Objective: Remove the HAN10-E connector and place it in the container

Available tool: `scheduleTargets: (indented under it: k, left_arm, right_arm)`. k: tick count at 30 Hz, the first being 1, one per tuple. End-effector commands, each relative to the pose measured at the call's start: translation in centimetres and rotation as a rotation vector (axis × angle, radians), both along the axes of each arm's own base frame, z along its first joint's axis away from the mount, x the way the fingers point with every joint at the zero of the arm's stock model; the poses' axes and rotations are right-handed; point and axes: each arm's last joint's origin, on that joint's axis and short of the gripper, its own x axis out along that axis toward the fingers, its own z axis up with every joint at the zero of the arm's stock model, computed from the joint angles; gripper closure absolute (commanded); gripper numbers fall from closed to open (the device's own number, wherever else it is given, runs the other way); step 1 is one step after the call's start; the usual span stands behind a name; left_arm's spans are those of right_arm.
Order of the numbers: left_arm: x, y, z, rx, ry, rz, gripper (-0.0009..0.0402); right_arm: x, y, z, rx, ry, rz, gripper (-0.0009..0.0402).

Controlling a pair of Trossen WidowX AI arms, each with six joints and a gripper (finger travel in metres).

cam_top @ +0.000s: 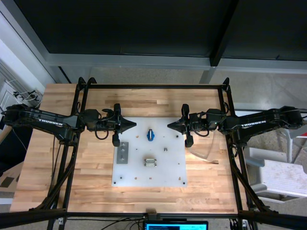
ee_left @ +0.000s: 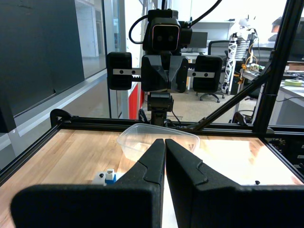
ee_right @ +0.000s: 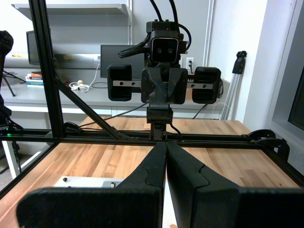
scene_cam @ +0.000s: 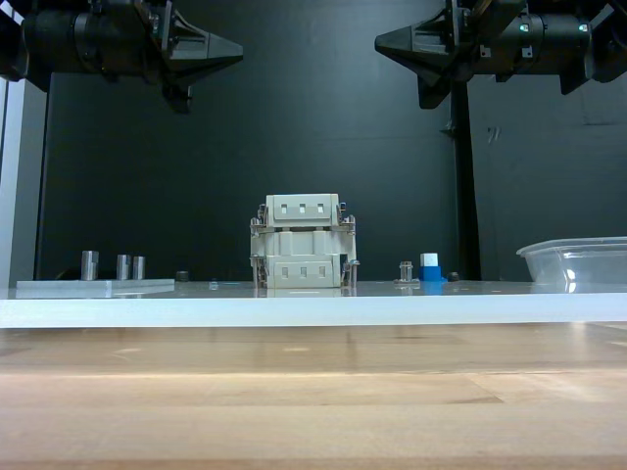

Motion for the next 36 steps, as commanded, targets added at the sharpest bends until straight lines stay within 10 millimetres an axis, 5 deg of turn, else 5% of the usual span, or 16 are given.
scheduleTargets:
  k: [1, 9, 30, 36]
  left_arm:
    - [0.0, 0.0, 0.0, 0.0, -0.001, 0.0, 0.0393]
    - [0.0, 0.0, 0.0, 0.0, 0.0, 0.0, 0.0393]
    - [0.0, 0.0, 0.0, 0.0, -0.001, 0.0, 0.0393]
    - [0.0, 0.0, 0.0, 0.0, -0.001, 0.0, 0.0393]
  right_arm:
    - [0.0, 0.0, -0.1, 0.037, 0.007, 0.003, 0.0393]
    - [0.6, 0.1, 0.7, 0.078, 0.134, 0.004, 0.0393]
    - [0.6, 0.6, 8.6, 0.151, 0.464, -0.011, 0.0393]
    - [2.2, 1.5, 9.7, 0.134, 0.57, -0.017, 0.0393]
